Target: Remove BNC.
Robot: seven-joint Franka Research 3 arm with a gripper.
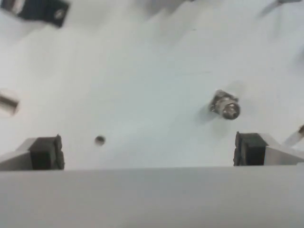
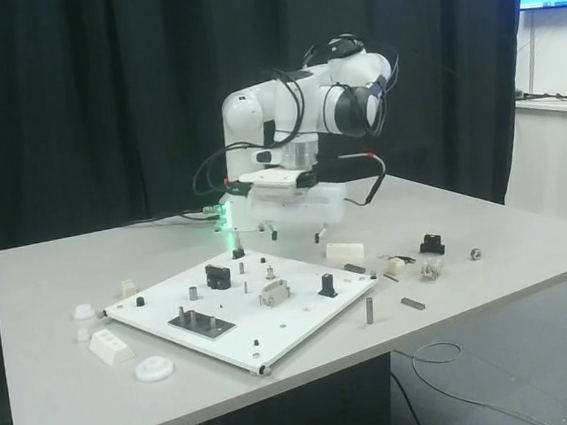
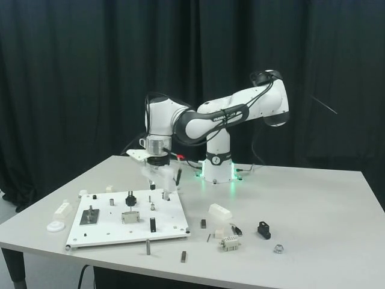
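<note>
The BNC connector (image 1: 226,106), a small grey metal plug, stands upright on the white board (image 1: 142,76). In the wrist view it lies just ahead of one fingertip and is not between the two. My gripper (image 1: 147,151) is open wide, with nothing between its black pads (image 1: 45,153). From the first room view the gripper (image 2: 293,236) hangs a little above the far part of the board (image 2: 305,326). The second room view also shows the gripper (image 3: 161,182) over the board's far edge (image 3: 120,194).
The board also holds a black block (image 1: 42,8), a grey peg (image 1: 6,101), a small hole (image 1: 99,140), a grey plate (image 2: 202,323) and a connector (image 2: 274,293). Loose parts lie beside it: white block (image 2: 345,251), black part (image 2: 430,245), white pieces (image 2: 108,345).
</note>
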